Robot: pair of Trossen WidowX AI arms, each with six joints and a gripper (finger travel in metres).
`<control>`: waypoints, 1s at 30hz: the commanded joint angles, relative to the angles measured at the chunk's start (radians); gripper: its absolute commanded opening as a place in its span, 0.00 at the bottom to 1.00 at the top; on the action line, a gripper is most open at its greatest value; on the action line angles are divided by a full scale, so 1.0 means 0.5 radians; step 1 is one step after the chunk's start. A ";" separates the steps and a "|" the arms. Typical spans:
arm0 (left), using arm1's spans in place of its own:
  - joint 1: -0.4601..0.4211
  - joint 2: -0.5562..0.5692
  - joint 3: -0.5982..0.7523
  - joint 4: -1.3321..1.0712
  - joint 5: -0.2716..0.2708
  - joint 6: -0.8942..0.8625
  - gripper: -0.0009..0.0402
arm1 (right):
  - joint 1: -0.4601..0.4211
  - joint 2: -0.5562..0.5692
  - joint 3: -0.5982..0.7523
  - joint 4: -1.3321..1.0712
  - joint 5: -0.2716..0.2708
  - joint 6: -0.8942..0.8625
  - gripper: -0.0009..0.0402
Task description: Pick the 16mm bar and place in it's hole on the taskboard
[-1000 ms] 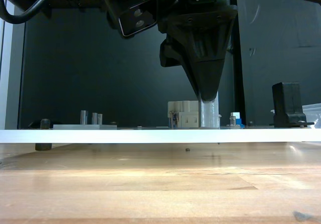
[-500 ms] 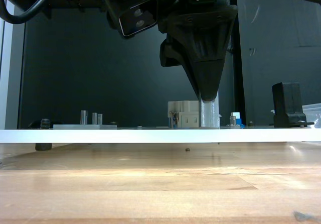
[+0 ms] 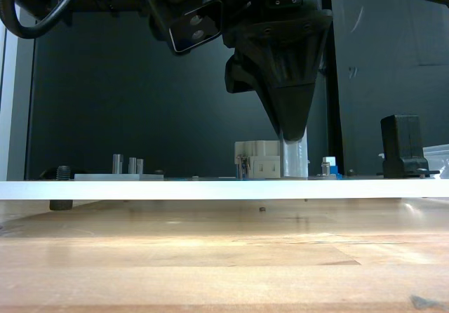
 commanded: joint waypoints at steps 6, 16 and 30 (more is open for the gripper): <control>0.001 0.001 0.000 0.000 0.000 0.000 0.02 | 0.002 -0.010 0.003 0.017 -0.039 0.012 0.03; 0.001 0.001 0.000 0.000 0.000 0.001 0.02 | -0.002 0.002 0.003 0.035 -0.037 -0.005 0.03; 0.000 0.001 0.000 0.000 0.000 0.000 0.02 | -0.009 0.002 0.003 0.017 -0.038 -0.005 0.03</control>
